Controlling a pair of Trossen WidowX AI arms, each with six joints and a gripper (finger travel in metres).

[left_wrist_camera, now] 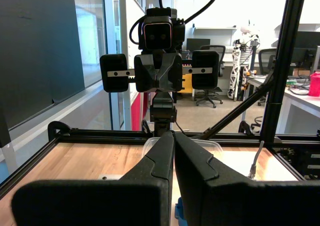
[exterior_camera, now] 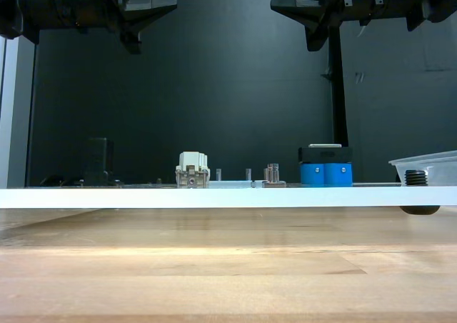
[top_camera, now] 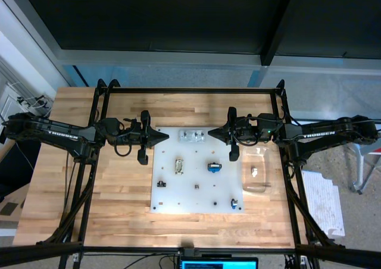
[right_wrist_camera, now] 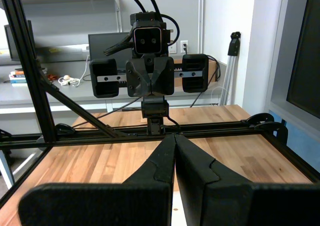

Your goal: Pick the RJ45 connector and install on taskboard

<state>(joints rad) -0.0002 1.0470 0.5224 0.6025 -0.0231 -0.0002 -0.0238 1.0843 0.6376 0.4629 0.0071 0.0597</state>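
Observation:
Both arms hang high over the far part of the white board, tips facing each other. My left gripper is shut with nothing in it. Opposite, my right gripper is shut too, its fingers pressed together and bare. The clear tray right of the board holds the white block, which looks pale, with no dark piece or cable on it. The blue jack shows a small grey-white top. A thin grey cable stands up in the left wrist view. I cannot tell where the connector is.
The board carries a silver fixture, a grey-white socket and a blue part. A black frame rings the wooden table. A screen sits at the near edge. Wood lies bare left of the board.

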